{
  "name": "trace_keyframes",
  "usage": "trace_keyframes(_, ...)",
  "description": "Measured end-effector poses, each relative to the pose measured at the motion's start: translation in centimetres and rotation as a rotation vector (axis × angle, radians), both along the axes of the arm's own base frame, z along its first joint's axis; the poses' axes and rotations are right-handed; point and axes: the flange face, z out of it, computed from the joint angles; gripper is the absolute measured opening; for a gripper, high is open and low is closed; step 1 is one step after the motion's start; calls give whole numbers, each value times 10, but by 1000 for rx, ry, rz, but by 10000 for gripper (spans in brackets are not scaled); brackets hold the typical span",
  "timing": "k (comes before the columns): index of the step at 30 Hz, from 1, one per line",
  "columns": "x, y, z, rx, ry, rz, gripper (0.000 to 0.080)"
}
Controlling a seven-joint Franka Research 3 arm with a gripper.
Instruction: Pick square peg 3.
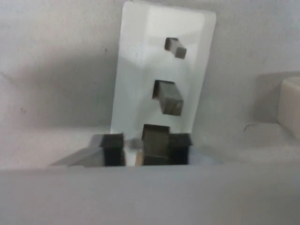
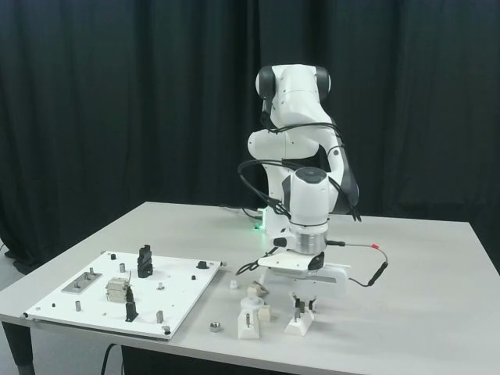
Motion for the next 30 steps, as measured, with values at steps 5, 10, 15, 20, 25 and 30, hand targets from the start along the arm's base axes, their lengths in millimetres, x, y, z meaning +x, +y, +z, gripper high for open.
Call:
trace_keyframes(5, 3, -3, 3, -4, 3, 3, 312)
trace_keyframes(10, 5, -7, 5, -7, 3, 11, 109)
trace_keyframes(15, 7, -10, 6, -11, 9, 18, 110)
trace_keyframes(20, 9, -11, 10, -14, 20, 25, 110)
trace_keyframes(25, 10, -11, 16, -17, 35, 32, 110)
trace_keyframes(30, 11, -10, 23, -18, 48, 40, 110)
